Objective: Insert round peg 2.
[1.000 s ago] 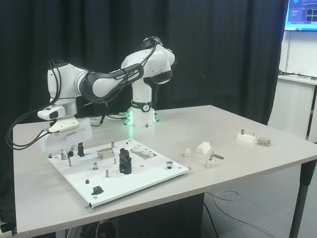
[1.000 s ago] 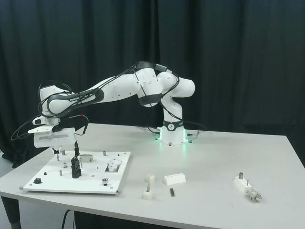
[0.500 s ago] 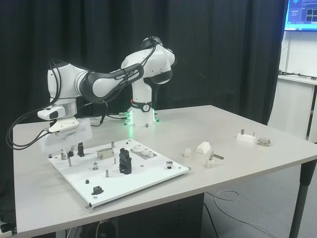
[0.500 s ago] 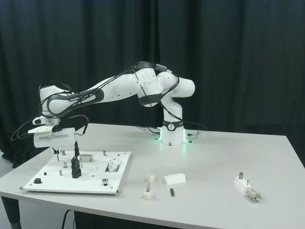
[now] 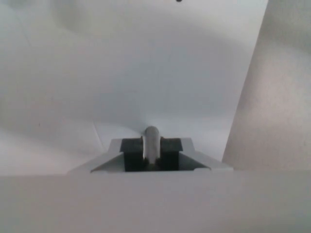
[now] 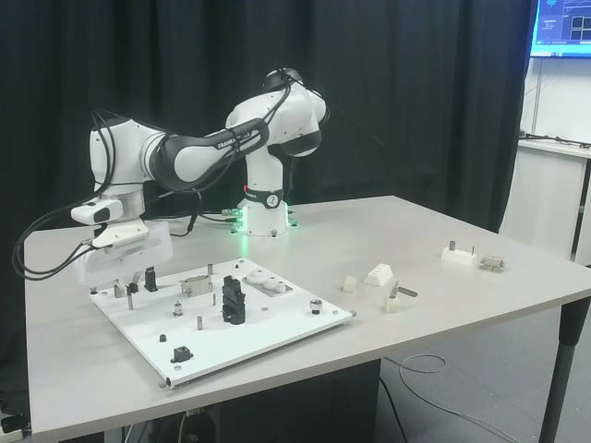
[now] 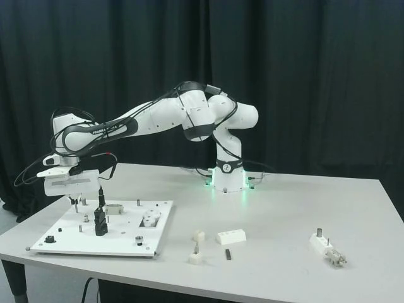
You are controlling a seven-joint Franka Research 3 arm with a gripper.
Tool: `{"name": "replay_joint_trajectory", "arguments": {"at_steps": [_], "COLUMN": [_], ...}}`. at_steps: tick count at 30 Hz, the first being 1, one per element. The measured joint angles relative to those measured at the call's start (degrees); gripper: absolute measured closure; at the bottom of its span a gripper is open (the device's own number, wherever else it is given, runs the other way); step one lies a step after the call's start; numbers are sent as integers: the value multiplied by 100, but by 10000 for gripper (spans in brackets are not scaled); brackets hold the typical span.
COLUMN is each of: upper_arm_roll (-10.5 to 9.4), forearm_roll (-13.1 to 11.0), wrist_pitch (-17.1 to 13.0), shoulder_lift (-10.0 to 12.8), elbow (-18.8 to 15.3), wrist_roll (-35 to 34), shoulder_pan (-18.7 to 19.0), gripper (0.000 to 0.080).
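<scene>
The white robot arm [image 7: 158, 117] reaches out from its base over the far corner of the flat white assembly board [image 6: 259, 323], which lies on the grey table [image 6: 443, 295]. The gripper [image 6: 122, 283] hangs low over that corner, and in the wrist view its two black fingers [image 5: 130, 153] are pressed against either side of the small grey round metal peg [image 5: 151, 143], pinching it upright. The peg's lower end is at or just above the board; whether it has entered a hole cannot be told. Nearby on the board stand a black blocky fixture [image 6: 232, 302], a white rounded part [image 6: 261, 279], and a few short grey pins [image 6: 199, 323]. Off the board, several small white blocks [image 6: 379, 275] lie on the table, and a white holder with upright pins [image 7: 320, 240] sits well apart near the table's other end
</scene>
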State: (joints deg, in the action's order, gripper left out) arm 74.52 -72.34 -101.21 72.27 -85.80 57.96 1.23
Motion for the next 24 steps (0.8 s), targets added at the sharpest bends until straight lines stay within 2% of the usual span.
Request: {"name": "replay_joint_trajectory", "arguments": {"at_steps": [14, 24], "upper_arm_roll": [-49, -50], "forearm_roll": [9, 141], "wrist_pitch": [-40, -45], "shoulder_lift": [-1, -2], "elbow": [39, 39], "wrist_roll": [0, 0], "shoulder_pan": [-4, -20], "gripper": [735, 735]}}
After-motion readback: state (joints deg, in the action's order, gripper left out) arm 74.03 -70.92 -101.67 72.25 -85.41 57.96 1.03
